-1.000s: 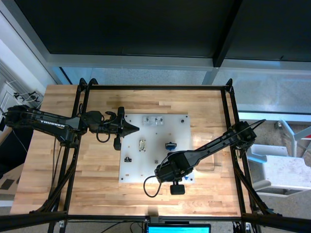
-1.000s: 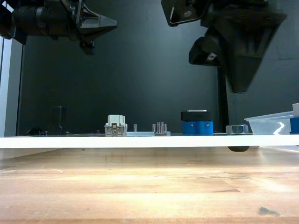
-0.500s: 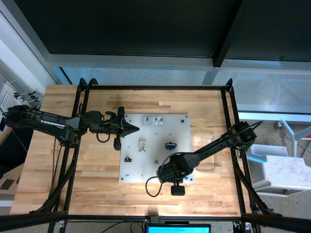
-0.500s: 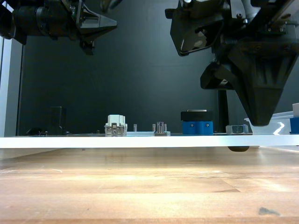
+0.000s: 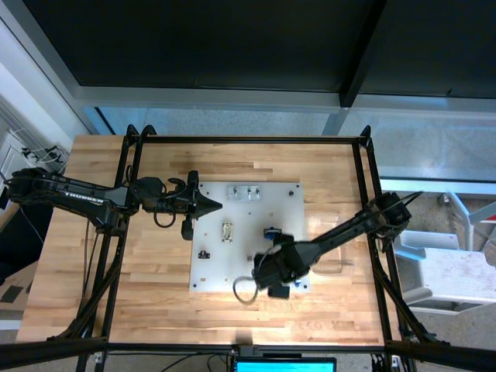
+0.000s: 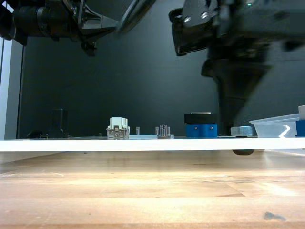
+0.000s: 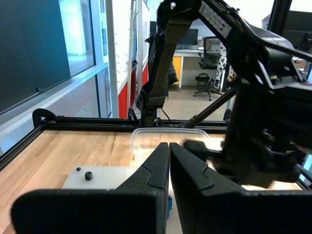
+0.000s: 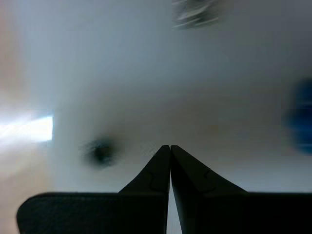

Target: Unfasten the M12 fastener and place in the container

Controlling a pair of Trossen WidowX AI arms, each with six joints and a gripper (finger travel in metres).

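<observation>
Near right edge of the white board [image 5: 232,267]: the right gripper [image 8: 169,147] hangs here pointing straight down; in the low view its tip ends just beside the M12 nut [image 6: 241,130], at about the nut's height; I cannot tell whether they touch
Right fingers [image 8: 146,187]: pressed flat together with nothing between them; clenched tips cannot clasp a nut, so to my eye they are set to push its rim round rather than to grip it
M12 nut: silver, low on the board where its stud stands, no ribs showing beneath it; probably on its stud and not yet freed, though the arm covers the spot from above and I cannot tell for sure
Container [image 5: 339,271]: a clear tray on the tabletop [image 5: 139,310] just beside the board's right edge; no nut shows in the part the arm leaves uncovered; set that close, it keeps the carry from stud to tray short
Left gripper [image 7: 169,145]: held high over the board's far left edge, well apart from the nut; its 2 fingers meet with nothing held; parked there, it leaves the right arm room to work
Blue part [image 6: 200,130]: stands mid-board, left of the nut in the low view; apart from the right gripper, yet near enough that a wide swing could clip it
Step in hand: loosening, as I judge it; the nut must come off its threads before any lift towards the tray
</observation>
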